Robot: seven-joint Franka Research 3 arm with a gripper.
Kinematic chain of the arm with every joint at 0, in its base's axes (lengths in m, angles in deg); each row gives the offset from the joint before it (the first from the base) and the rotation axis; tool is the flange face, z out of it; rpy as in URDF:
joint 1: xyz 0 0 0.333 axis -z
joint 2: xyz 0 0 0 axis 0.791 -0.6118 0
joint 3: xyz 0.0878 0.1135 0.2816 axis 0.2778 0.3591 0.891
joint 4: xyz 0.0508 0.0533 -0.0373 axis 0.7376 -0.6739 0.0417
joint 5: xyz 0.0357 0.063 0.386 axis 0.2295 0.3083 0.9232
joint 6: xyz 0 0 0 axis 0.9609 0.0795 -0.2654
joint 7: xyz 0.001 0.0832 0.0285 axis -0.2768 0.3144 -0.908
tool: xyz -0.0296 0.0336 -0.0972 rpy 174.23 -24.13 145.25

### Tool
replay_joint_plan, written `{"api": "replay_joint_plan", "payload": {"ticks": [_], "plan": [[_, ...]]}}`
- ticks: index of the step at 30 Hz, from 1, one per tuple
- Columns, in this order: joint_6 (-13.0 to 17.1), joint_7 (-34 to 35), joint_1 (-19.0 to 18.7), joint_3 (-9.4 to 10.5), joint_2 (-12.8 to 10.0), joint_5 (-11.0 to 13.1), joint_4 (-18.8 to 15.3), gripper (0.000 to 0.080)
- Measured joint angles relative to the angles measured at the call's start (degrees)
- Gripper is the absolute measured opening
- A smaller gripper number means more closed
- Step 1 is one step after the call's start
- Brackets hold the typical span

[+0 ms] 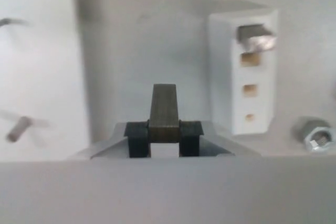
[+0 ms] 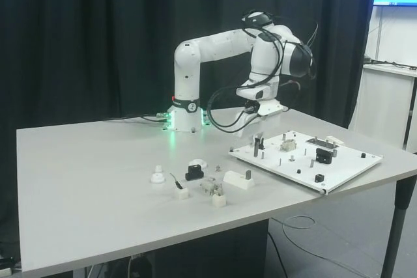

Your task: Insert square peg 3.

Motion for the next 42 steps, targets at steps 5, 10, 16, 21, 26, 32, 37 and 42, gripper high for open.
{"api": "replay_joint_plan", "payload": {"ticks": [5, 10, 16, 21, 26, 32, 37, 42], "plan": [[-2.6, 2.1, -2.9, -1.44, 0.5, -0.9, -1.3, 0.0111], [-4.8, 4.5, -6.4, -2.79, 0.9, -1.5, -3.2, 0.0111], [-6.1, 7.3, -11.2, -4.04, 1.2, -1.8, -6.1, 0.0111], [-6.2, 10.3, -15.6, -4.76, 1.3, -2.0, -8.7, 0.0111], [-6.2, 13.8, -19.9, -5.42, 1.4, -2.0, -11.2, 0.0111], [-5.8, 18.0, -24.9, -6.02, 1.4, -2.5, -13.8, 0.0111], [-5.1, 23.0, -28.7, -6.36, 1.4, -3.0, -16.0, 0.0111], [-3.9, 28.5, -32.5, -6.61, 1.5, -3.6, -18.1, 0.0111]]}}
